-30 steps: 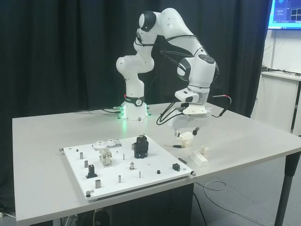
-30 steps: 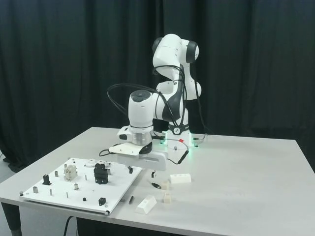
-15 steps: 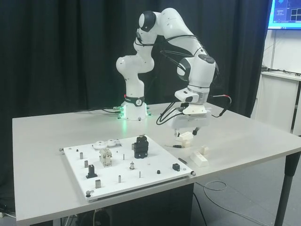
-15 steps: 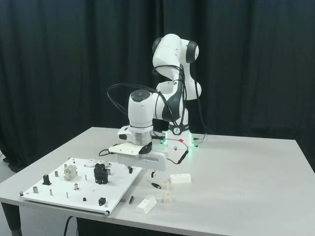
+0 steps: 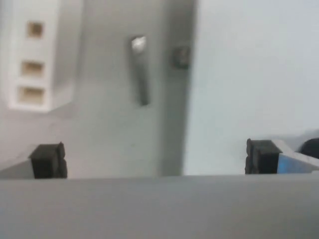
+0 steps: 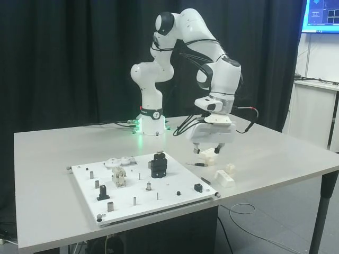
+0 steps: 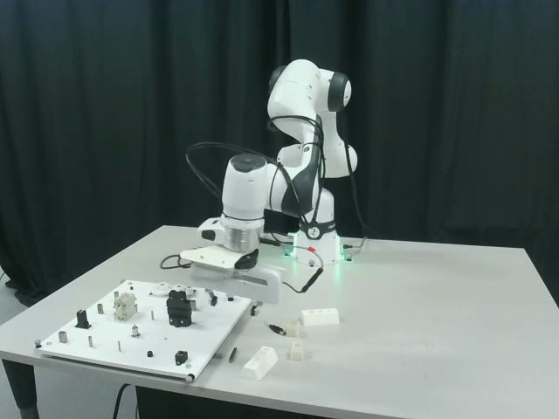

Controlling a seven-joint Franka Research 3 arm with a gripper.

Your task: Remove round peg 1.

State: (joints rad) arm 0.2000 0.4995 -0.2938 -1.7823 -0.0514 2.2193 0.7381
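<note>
Wrist view: gripper [image 5: 154,159] jaws spread wide and empty, straddling the board [image 5: 249,74] edge; a grey pin [image 5: 140,69] lies flat just off the board.

First room view: upright pegs [image 6: 135,200] stand near the board's front (which is round peg 1, I cannot tell).

Second room view: they stand well apart from the jaws.

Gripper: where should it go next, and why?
Probably sideways, farther over the white board, then down. The gripper is open and holds nothing, hanging near the board's edge, while the upright pegs stand farther in. Which is round peg 1, I cannot tell.
</note>
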